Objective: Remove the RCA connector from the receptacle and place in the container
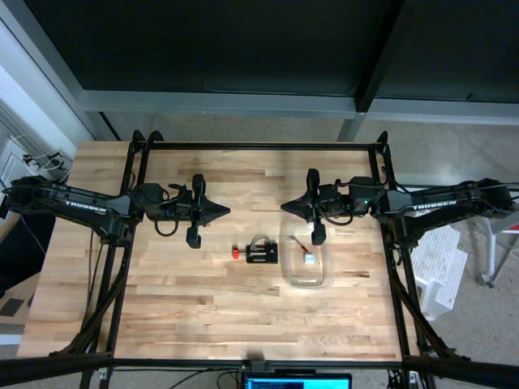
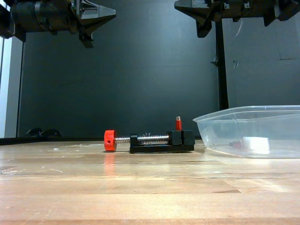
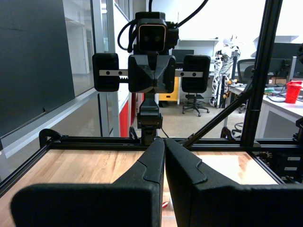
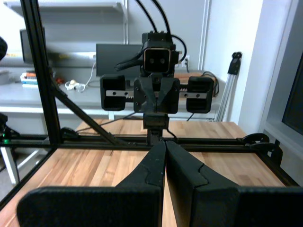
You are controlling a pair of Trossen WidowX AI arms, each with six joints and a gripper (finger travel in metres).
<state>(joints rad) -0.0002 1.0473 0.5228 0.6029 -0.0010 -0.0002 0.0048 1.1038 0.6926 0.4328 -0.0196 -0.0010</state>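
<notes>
Near the middle of the tabletop (image 1: 203, 316) sits the black block (image 1: 259, 253), its red knob (image 1: 236, 253) pointing toward the left edge. Just right of it is the clear tray (image 1: 285, 271). The plug (image 1: 298, 241) lies inside at the tray's far end, near a white square piece (image 1: 310, 258). Beyond, held high, the left gripper (image 1: 225, 211) and right gripper (image 1: 285, 207) face each other, fingers pressed together and empty.

From above, the RCA connector (image 1: 298, 241) in the container (image 1: 316, 277) is too small for me to tell its ends apart. At table height the container's cloudy wall smears it and the white piece (image 1: 310, 258) beside it, and the container runs off the right edge. The left gripper (image 1: 225, 212) and right gripper (image 1: 285, 208), high over the table with fingers pressed together, are clipped there by the top edge.
</notes>
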